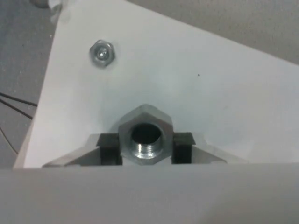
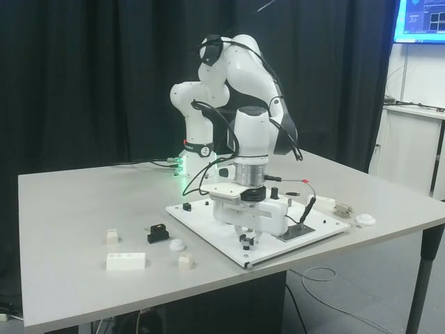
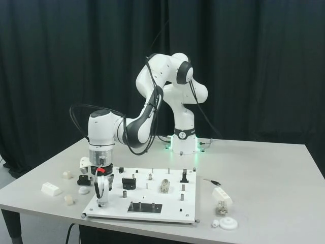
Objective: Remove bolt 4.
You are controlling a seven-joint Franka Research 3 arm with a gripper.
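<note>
A grey metal hex-headed bolt (image 1: 145, 135) with a threaded hollow middle sits between my gripper's (image 1: 145, 150) two black pads (image 1: 108, 149), which press on its opposite flats. It hangs just over the white board (image 1: 201, 107); I cannot tell whether it still touches the board. From the first room view my gripper (image 2: 245, 241) points straight down near the front corner of the board (image 2: 208, 226). The second room view places the gripper (image 3: 102, 197) over the board's (image 3: 167, 213) front left corner. A smaller hex bolt (image 1: 102, 52) sits flat in the board close by.
Several pegs and black fixtures (image 3: 144, 207) stand on the board. Small white blocks (image 2: 126, 261), a black clip (image 2: 158, 233) and a white disc (image 2: 178, 245) lie on the grey table beside it. A probe with a cable (image 2: 306, 211) and white parts (image 3: 222, 196) lie at the board's other side.
</note>
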